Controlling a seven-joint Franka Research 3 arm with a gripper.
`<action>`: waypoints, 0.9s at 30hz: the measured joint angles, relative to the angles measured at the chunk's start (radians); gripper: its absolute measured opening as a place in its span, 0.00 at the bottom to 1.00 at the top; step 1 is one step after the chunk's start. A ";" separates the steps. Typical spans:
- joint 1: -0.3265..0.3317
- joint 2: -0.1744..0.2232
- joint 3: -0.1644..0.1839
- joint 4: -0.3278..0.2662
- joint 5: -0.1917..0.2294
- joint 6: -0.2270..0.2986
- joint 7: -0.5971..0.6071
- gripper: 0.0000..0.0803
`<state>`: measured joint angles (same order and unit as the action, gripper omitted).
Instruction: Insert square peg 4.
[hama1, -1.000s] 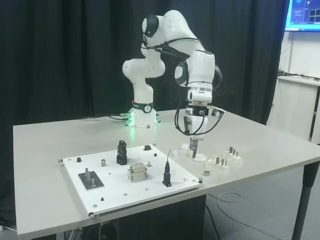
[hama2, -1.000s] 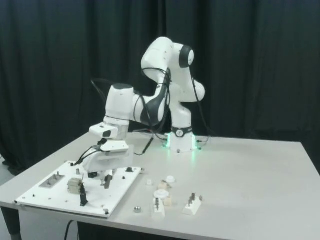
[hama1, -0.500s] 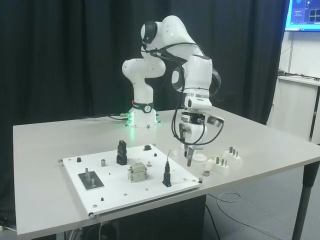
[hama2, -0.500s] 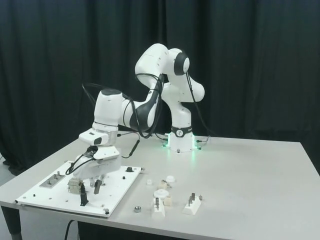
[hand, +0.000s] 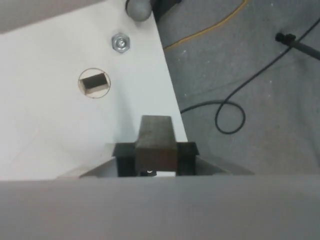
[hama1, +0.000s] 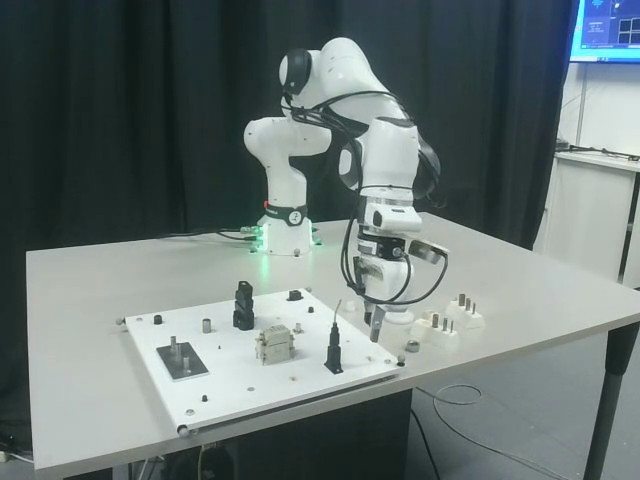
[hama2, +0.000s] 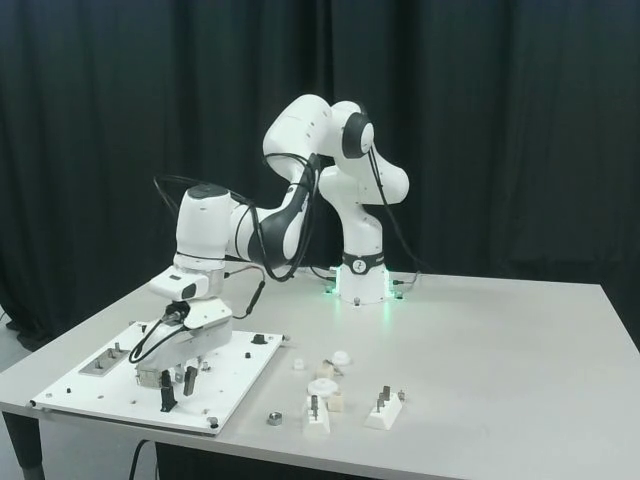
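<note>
1 white board (hama1: 262, 372) lay flat on the grey table (hama1: 100, 280), and a square hole (hand: 94, 83) ringed by a circle was cut into it near its edge. Above the board hung the gripper (hama1: 374, 322), clamped on the dark square peg (hand: 155, 142). Its fingers were mostly cut off in the wrist view. A small hex nut (hand: 121, 43) sat beyond the hole.

Arm swung from white peg holders (hama1: 450, 322) to over white board (hama1: 262, 352); gripper (hama1: 374, 329) lower, peg (hand: 155, 141) held.
</note>
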<state>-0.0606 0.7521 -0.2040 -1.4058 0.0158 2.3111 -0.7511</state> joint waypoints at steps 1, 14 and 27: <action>-0.001 0.001 0.000 0.001 0.006 -0.002 -0.009 0.19; -0.019 0.004 0.000 0.002 0.077 -0.035 -0.121 0.19; -0.019 0.010 0.001 0.002 0.118 -0.103 -0.164 0.19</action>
<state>-0.0791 0.7620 -0.2033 -1.4041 0.1339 2.2077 -0.9148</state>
